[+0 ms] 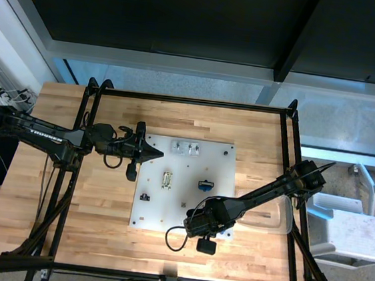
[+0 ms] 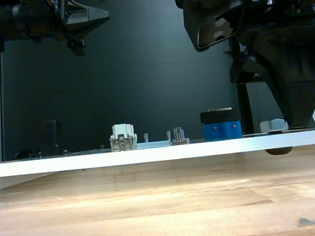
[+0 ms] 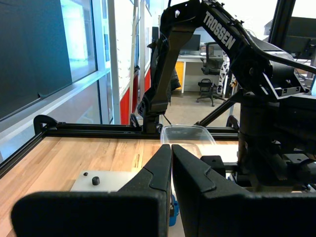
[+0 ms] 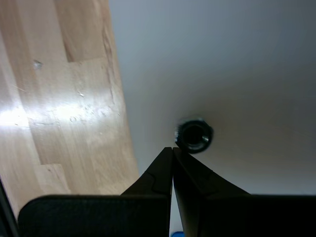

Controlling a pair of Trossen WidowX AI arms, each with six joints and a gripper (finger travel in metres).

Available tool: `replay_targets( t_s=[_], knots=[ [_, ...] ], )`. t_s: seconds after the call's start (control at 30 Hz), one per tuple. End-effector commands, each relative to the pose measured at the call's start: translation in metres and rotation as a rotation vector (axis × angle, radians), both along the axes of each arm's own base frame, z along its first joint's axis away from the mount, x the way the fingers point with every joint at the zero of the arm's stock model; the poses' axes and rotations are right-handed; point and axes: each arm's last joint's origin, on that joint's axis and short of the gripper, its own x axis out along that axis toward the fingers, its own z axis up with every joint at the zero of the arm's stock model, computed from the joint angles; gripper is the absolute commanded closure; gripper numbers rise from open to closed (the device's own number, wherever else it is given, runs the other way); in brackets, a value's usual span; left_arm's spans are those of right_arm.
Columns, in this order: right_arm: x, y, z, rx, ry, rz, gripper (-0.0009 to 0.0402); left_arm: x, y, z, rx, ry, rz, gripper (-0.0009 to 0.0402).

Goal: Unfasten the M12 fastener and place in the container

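The small silver M12 nut [image 4: 194,135] shows a dark centre and sits low on the white board [image 4: 237,59], near its near right edge. In the low view the nut [image 2: 273,124] stands at board level with no ribs showing under it; I cannot tell if it is on its stud. My right gripper [image 4: 172,148] points straight down, shut on nothing, with its tip [image 2: 298,128] just beside the nut. The clear container [image 1: 270,219] lies right of the board and looks empty. My left gripper [image 1: 158,153] hangs shut above the board's far left edge.
On the board stand a blue connector [image 1: 205,184], a pale connector block [image 1: 167,180], a small black plug [image 1: 145,196] and a black post [image 1: 226,152] at the far right corner. Black frame rails [image 1: 191,101] border the wooden table.
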Motion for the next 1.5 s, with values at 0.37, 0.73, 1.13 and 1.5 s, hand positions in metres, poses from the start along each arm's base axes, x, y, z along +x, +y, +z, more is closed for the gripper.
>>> replay_targets(
  t_s=[0.37,0.73,1.13,1.5],
  knots=[
    [-0.007,-0.006,0.020,-0.132,-0.021,-0.124,0.0393,0.000,0.000,0.000,0.000,0.000,0.000,0.0393],
    [-0.003,0.005,0.025,0.095,0.024,-0.048,0.0393,0.000,0.000,0.000,0.000,0.000,0.000,0.0393],
    [0.008,0.009,0.004,0.067,-0.003,-0.018,0.0393,0.000,0.000,0.000,0.000,0.000,0.000,0.0393],
    [0.008,0.005,0.004,0.017,-0.004,-0.022,0.0393,0.000,0.000,0.000,0.000,0.000,0.000,0.0393]
  ],
)
